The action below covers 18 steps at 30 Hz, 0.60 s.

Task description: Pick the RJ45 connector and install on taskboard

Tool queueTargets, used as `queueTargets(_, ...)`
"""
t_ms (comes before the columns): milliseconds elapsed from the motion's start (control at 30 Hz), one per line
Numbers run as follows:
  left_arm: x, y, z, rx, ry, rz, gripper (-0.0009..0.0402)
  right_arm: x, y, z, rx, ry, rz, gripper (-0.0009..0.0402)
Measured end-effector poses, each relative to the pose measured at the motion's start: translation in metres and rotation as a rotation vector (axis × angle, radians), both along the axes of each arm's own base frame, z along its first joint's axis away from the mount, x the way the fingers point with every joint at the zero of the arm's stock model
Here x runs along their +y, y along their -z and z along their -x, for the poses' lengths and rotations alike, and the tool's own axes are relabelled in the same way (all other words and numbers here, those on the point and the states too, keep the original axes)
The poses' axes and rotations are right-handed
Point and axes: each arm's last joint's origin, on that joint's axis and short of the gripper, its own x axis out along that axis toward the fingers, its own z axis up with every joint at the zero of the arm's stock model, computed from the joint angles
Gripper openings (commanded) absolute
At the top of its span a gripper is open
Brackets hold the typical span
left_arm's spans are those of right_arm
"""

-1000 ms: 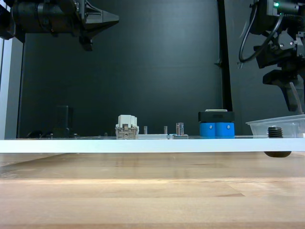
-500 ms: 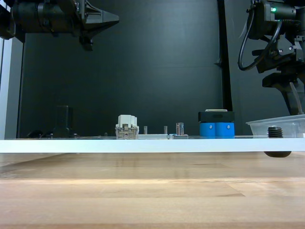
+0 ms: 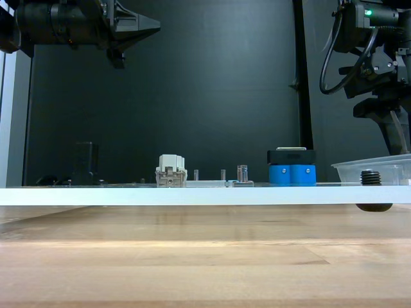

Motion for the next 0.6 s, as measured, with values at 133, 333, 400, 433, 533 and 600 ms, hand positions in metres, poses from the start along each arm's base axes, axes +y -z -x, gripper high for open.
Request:
queueTargets(133, 0.0000, -0.0001, 0.0000, 0.000, 0.000, 0.000, 0.0000, -0.0005, 0.0002, 0.0001, 0.000, 0.010, 0.013, 0.0180)
queueTargets(333, 0.0000, -0.0001, 0.0000, 0.000, 0.000, 0.000, 0.0000, -0.0009, 0.0002, 0.0002, -0.001, 0.016, 0.025, 0.0130)
queueTargets(400, 0.0000, -0.0001, 0.0000, 0.000, 0.000, 0.000, 0.0000, -0.0007, 0.0002, 0.0002, -0.001, 0.014, 0.024, 0.0114)
queueTargets(433, 0.0000, -0.0002, 0.0000, -0.001, 0.000, 0.000, 0.0000, -0.0007, 0.0002, 0.0002, 0.000, 0.013, 0.021, 0.0106)
queueTargets(533, 0.0000, -0.0001, 0.0000, 0.000, 0.000, 0.000, 0.0000, -0.0007, 0.0002, 0.0002, 0.000, 0.013, 0.020, 0.0083)
queueTargets(600, 0.0000, 0.0000, 0.0000, 0.000, 0.000, 0.000, 0.0000, -0.0007, 0.0002, 0.0002, 0.000, 0.013, 0.020, 0.0068)
